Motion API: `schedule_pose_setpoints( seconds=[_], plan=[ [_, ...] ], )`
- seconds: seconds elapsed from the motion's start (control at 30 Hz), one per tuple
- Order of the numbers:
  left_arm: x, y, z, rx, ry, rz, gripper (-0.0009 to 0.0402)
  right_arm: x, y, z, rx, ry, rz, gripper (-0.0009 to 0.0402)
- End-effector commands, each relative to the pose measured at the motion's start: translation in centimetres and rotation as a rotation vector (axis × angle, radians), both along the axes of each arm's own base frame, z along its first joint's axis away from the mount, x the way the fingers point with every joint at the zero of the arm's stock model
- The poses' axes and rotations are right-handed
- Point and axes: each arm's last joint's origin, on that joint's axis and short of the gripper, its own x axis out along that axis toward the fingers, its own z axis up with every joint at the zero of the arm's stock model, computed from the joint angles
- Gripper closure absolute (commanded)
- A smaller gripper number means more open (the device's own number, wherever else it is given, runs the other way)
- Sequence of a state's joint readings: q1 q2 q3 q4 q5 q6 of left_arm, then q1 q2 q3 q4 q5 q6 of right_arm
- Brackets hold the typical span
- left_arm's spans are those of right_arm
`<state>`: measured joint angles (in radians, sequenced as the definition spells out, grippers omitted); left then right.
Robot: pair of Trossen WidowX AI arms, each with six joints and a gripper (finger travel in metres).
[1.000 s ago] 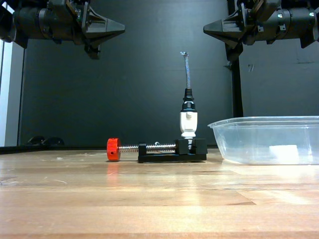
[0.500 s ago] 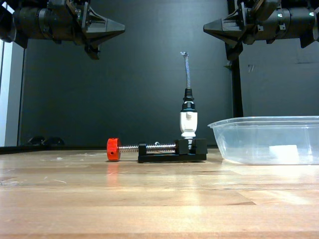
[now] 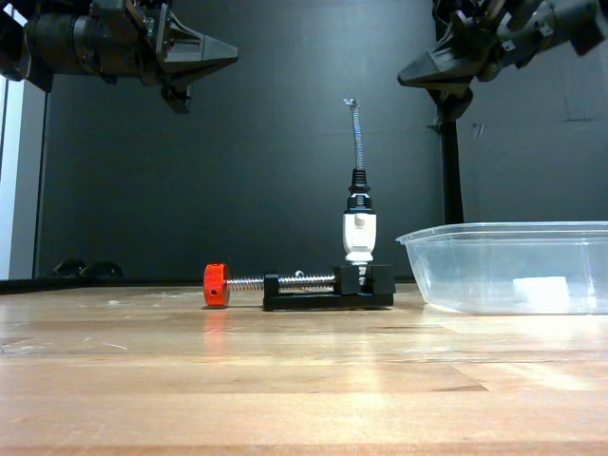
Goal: Remove the power plug from the receptacle and place in the container
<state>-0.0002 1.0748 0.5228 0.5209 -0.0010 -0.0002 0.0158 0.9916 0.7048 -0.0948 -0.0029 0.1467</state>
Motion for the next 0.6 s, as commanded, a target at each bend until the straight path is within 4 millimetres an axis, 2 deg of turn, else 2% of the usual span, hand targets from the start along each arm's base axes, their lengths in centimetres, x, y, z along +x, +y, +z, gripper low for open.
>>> schedule_pose_setpoints(
  seconds=[0.03,0.4,0.6],
  plan=[
    [0.0,0.0,0.0,0.0,0.0,0.0,0.0393,0.0,0.2,0.9,-0.025,0.12,0.017,0.0393],
    [0.0,0.0,0.0,0.0,0.0,0.0,0.0393,1.9,0.6,2.0,-0.061,0.446,0.056,0.0391],
    [0.0,0.0,0.0,0.0,0.0,0.0,0.0393,4.0,1.0,1.8,-0.061,0.572,0.064,0.036]
  ],
)
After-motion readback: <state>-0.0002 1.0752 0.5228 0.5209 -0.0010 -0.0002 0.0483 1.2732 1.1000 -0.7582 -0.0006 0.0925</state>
